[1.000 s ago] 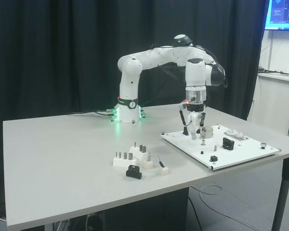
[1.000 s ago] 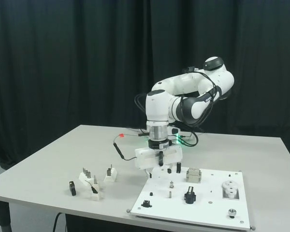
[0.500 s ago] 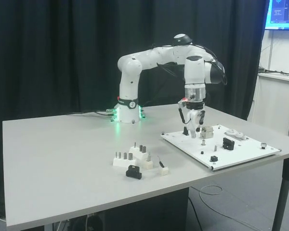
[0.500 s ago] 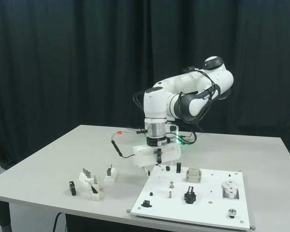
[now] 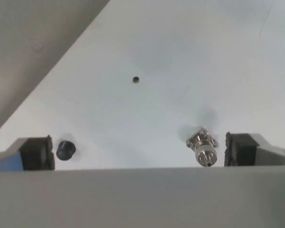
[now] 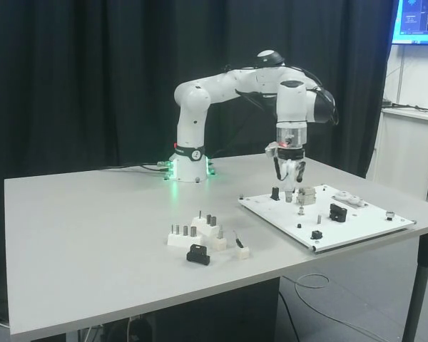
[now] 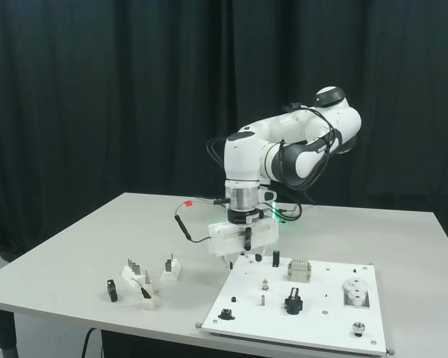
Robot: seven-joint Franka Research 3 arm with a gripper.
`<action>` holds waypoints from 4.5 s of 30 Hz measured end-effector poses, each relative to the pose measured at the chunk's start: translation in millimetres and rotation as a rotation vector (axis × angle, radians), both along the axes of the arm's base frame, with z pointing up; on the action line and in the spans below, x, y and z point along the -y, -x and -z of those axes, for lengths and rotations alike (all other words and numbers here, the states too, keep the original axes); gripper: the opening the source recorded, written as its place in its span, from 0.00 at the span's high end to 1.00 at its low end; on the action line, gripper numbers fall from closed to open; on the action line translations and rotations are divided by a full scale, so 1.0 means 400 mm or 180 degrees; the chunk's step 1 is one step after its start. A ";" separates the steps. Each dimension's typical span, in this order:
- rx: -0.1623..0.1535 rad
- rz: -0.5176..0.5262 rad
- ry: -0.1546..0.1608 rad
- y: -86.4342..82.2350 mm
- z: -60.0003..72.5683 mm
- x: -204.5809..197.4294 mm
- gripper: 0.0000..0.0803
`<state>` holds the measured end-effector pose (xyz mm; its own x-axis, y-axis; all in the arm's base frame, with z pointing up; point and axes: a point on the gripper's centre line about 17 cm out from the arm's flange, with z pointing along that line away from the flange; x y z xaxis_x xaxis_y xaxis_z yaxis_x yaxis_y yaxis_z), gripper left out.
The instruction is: Pick square peg 1.
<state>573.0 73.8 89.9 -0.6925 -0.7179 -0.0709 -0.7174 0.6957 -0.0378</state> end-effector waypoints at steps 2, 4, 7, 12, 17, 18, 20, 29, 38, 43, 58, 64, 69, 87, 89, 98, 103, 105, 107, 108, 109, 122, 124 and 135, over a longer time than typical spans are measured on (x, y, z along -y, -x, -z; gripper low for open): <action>-0.0012 -0.0061 0.0034 -0.001 -0.004 -0.001 0.00; -0.0026 -0.0134 0.0070 -0.003 -0.007 -0.002 0.00; -0.0052 -0.0265 0.0129 -0.004 -0.011 -0.004 0.00; -0.0100 -0.0519 0.0214 -0.006 -0.017 -0.011 0.00; -0.0175 -0.0868 0.0315 -0.003 -0.024 -0.013 0.00; -0.0193 -0.0928 0.0334 -0.002 -0.026 -0.013 0.00; -0.0241 -0.1070 0.0372 0.002 -0.030 -0.013 0.00; -0.0440 -0.1914 0.0464 0.022 -0.047 -0.020 0.00; -0.0606 -0.2849 0.0539 0.036 -0.058 -0.017 0.00; -0.0681 -0.3303 0.0569 0.042 -0.060 -0.016 0.00; -0.0895 -0.4417 0.0557 0.063 -0.060 0.003 0.00; -0.1019 -0.4868 0.0522 0.081 -0.057 0.024 0.00; -0.1141 -0.5234 0.0489 0.102 -0.056 0.059 0.00; -0.1230 -0.6666 0.0557 0.144 -0.084 0.267 0.00; -0.1179 -0.6805 0.0574 0.146 -0.088 0.288 0.00; -0.0878 -0.7331 0.0607 0.172 -0.082 0.374 0.00; -0.0724 -0.7491 0.0628 0.193 -0.068 0.422 0.00; -0.0665 -0.7539 0.0629 0.203 -0.061 0.440 0.00; -0.0607 -0.7584 0.0638 0.210 -0.056 0.457 0.00; -0.0582 -0.7606 0.0641 0.213 -0.053 0.464 0.00; -0.0551 -0.7629 0.0647 0.216 -0.049 0.473 0.00; -0.0223 -0.7884 0.0703 0.227 0.008 0.532 0.00; -0.0214 -0.7936 0.0714 0.228 0.017 0.543 0.00; -0.0212 -0.8134 0.0658 0.228 0.062 0.587 0.00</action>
<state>481.6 -161.2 65.2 0.9745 0.2207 0.0394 0.2171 -0.9728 0.0813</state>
